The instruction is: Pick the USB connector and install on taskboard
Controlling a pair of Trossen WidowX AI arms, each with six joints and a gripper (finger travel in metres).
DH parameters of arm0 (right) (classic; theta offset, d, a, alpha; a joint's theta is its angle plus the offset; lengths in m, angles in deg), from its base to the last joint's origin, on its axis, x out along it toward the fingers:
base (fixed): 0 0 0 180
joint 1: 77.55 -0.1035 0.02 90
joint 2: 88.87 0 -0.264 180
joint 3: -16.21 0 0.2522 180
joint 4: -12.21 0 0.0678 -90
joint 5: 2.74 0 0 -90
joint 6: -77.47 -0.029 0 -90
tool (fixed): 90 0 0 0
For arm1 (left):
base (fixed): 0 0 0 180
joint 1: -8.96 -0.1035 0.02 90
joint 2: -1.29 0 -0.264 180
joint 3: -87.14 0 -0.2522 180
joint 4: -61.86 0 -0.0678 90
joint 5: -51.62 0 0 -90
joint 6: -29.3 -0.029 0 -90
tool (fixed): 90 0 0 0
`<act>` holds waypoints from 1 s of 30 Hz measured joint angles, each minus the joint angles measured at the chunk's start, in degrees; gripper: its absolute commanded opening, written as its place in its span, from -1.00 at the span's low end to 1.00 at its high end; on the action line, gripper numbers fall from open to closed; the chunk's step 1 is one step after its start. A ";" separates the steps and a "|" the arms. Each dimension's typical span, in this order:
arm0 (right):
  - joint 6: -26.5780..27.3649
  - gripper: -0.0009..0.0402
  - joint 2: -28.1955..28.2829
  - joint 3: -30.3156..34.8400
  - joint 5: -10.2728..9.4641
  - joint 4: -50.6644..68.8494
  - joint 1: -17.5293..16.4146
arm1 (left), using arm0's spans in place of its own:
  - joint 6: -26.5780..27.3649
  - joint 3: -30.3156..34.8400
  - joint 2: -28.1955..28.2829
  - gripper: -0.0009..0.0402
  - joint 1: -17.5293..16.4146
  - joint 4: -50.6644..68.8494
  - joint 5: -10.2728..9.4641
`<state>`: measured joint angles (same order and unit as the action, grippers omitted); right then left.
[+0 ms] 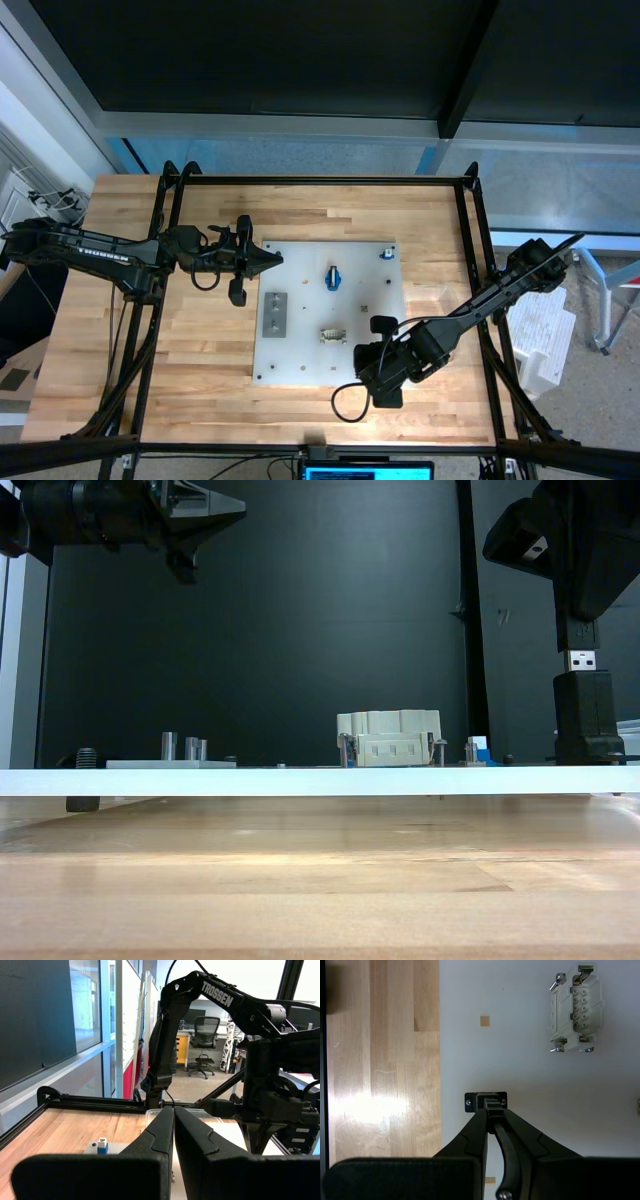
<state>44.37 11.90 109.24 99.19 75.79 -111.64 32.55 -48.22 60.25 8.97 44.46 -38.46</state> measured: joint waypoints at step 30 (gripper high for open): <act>0.52 -0.96 0.81 -1.95 0.07 -2.12 0.09 | -0.02 0.00 0.00 -0.96 0.00 -0.02 0.00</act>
<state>44.89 12.71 107.29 99.25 73.67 -111.55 32.52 -48.22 60.25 8.97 44.44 -38.46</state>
